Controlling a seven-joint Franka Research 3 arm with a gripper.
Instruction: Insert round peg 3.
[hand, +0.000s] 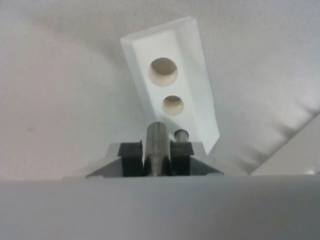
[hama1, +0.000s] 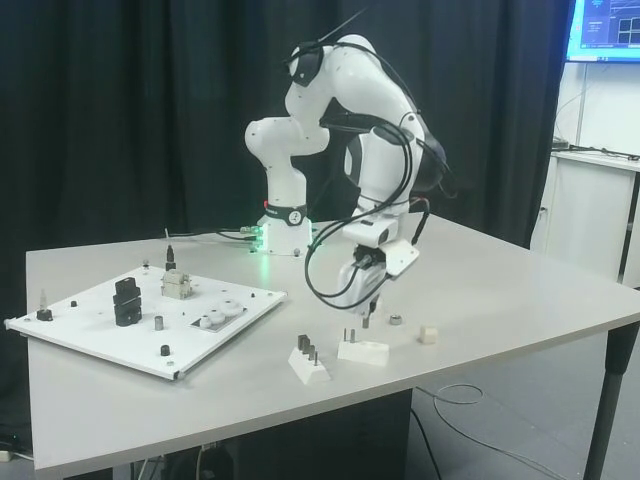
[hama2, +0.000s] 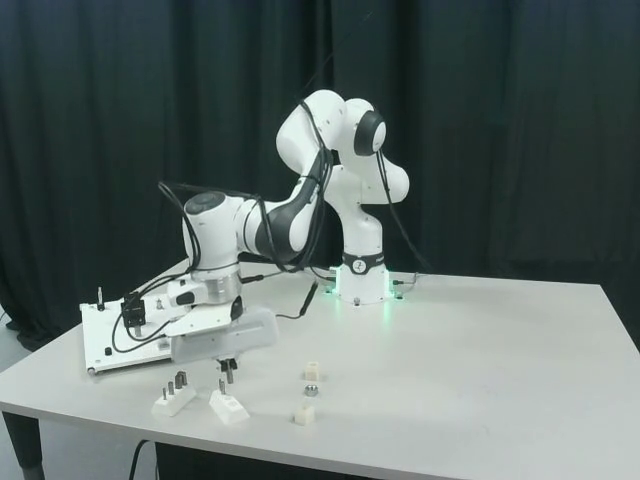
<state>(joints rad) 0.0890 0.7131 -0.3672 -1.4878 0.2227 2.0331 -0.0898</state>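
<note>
From the first room view, going left to right, the white board (hama1: 150, 325) lies at the table's nine o'clock side, carrying black and grey fixtures. Toward six o'clock from the arm stands a small white holder (hama1: 310, 365) with a few grey pegs upright in it. Just beside it, toward three o'clock, sits the white hole block (hama1: 363, 351), with a thin pin (hama1: 349, 335) standing in it. Farther toward three o'clock lie a small grey ring (hama1: 396, 320) and a pale cube (hama1: 429, 334), apart from each other on the grey table (hama1: 520, 290).

The white arm (hama1: 340, 130) bends down from its green-lit base at twelve o'clock, and the gripper (hama1: 367, 318) hangs just above the hole block.

In the wrist view the black fingers (hand: 130, 152) are closed on the round peg (hand: 156, 145), a grey cylinder held upright between them. The hole block (hand: 172, 80) lies below, tilted, showing two open round holes, a larger one (hand: 163, 71) and a smaller one (hand: 173, 105). The thin pin (hand: 181, 134) stands in the block just beside the peg. The peg's tip is near the smaller hole; whether it touches the block cannot be told.
</note>
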